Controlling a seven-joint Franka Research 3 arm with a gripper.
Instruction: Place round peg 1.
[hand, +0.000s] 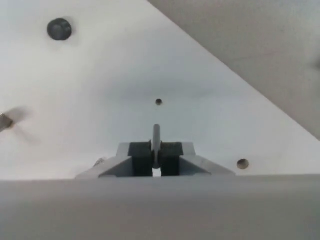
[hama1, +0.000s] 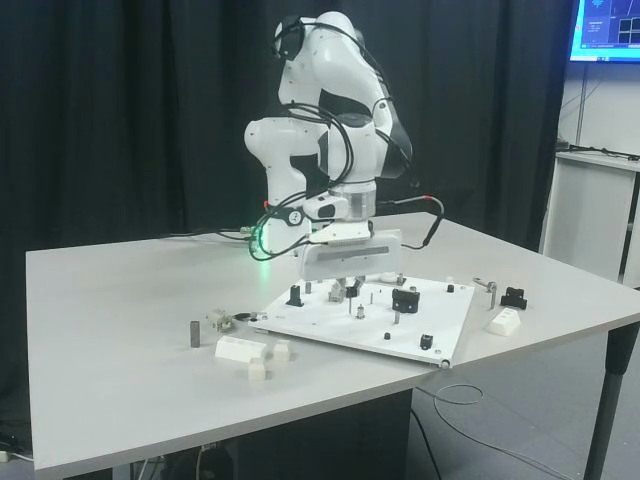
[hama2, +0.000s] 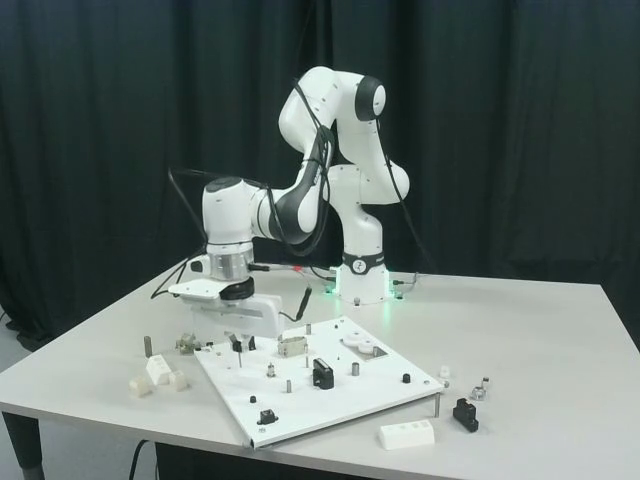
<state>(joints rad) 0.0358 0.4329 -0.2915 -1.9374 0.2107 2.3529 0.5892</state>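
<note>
Standing on the grey table (hama2: 540, 330), my white arm (hama2: 300, 200) reaches down over the white board (hama2: 330, 395), with my gripper (hand: 156, 162) pinching the thin grey peg (hand: 156, 137) upright just above the board, near a small hole (hand: 158, 102) ahead of its tip.

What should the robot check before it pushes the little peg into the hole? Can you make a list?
1. Peg held: ok. The gripper is shut on the round peg.
2. Peg straight in the fingers: ok in the wrist view.
3. Target hole free: ok, nothing sits in it.
4. Peg tip over the hole: not ok, the hole lies ahead of the tip.
5. Height above the white board: cannot tell.
6. Nearby parts clear of the gripper: ok, the black block stands apart.
</note>
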